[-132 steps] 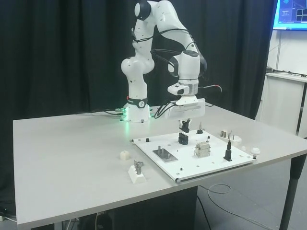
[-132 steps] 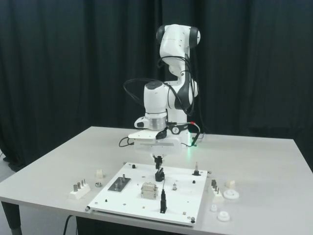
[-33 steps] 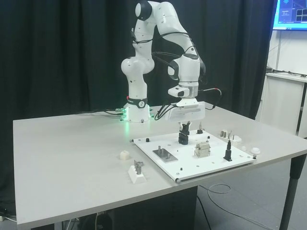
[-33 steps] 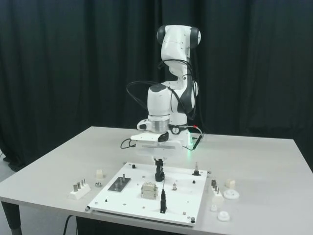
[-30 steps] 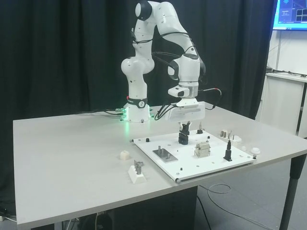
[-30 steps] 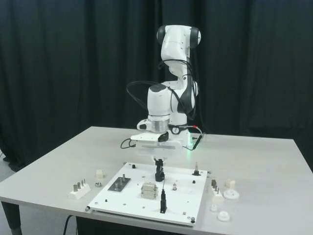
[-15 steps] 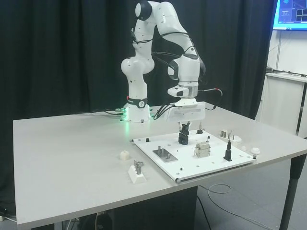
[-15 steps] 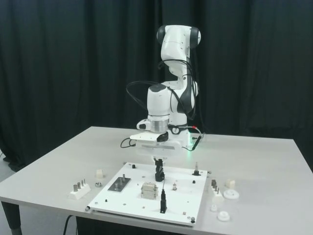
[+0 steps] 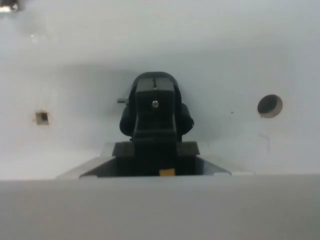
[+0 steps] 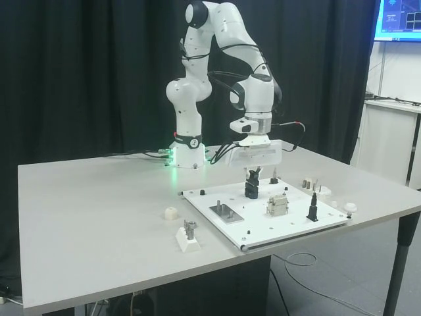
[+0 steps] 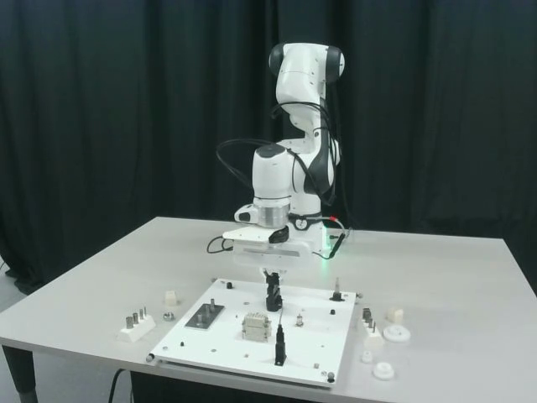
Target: Insert D-SUB.
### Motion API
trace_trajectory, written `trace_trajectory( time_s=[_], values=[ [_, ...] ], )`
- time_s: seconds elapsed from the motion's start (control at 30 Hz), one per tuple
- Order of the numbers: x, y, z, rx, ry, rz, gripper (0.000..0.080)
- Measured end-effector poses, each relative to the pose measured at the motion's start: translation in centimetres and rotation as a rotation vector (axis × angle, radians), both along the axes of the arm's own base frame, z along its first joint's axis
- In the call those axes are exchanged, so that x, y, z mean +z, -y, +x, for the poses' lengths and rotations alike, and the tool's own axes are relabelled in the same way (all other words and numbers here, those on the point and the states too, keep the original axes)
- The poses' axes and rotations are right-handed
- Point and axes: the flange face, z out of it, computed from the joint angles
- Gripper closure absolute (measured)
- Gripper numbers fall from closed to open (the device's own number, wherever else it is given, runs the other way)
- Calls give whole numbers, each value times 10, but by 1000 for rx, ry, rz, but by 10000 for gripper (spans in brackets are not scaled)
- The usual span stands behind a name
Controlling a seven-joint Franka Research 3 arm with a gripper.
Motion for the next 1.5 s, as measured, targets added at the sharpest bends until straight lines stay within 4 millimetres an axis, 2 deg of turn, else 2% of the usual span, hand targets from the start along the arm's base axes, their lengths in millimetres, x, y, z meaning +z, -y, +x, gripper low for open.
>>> trace_trajectory(
  time_s=[1.5],
  values=[
    [0, -1, 0, 37, -1, 1, 649]
  ],
)
